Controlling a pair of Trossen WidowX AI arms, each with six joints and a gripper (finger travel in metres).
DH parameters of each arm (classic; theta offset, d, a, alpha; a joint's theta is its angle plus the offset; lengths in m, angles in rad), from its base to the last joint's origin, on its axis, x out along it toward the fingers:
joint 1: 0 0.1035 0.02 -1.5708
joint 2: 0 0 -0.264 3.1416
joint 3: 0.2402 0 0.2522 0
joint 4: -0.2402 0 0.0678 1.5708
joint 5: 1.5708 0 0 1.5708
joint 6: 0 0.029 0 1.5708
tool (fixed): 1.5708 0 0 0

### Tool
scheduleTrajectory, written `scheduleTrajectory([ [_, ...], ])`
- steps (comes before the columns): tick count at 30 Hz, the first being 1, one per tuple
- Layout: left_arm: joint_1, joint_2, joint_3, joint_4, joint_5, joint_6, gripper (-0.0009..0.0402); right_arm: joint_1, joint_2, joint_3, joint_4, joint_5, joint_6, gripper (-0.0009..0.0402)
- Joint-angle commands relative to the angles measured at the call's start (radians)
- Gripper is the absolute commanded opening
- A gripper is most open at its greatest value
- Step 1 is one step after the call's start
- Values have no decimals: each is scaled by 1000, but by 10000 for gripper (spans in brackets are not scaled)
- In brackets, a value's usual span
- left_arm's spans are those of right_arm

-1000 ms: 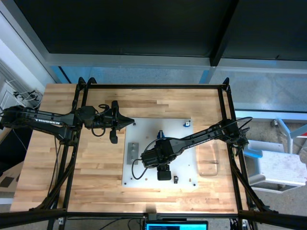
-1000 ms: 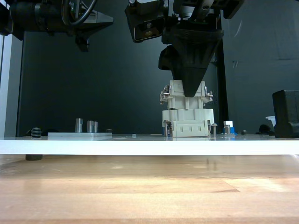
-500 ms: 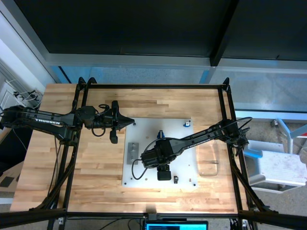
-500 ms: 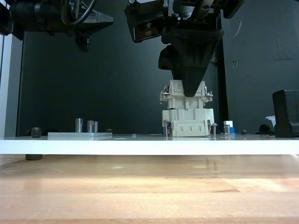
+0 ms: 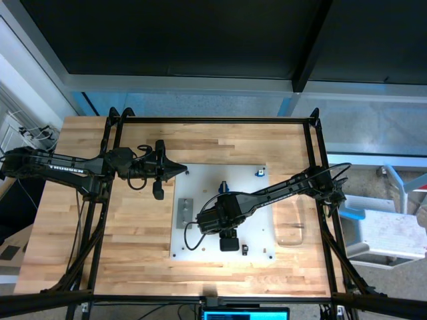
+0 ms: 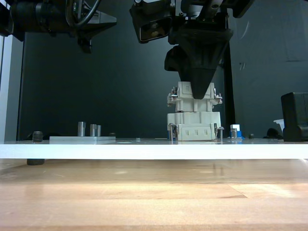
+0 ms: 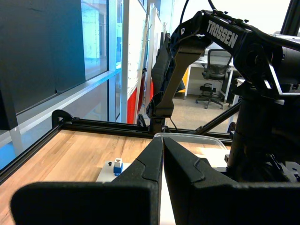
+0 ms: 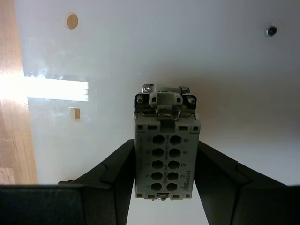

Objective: Pick the HAN10E connector and install in the HAN10E hub

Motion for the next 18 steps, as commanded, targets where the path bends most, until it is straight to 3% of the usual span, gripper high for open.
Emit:
scheduleTrajectory([
  [1, 0, 0, 0, 0, 0, 0, 0, 0, -21, 7, -3, -3, 6, 9],
  [18, 0, 0, 0, 0, 0, 0, 0, 0, -31, 7, 2, -4, 8, 9],
])
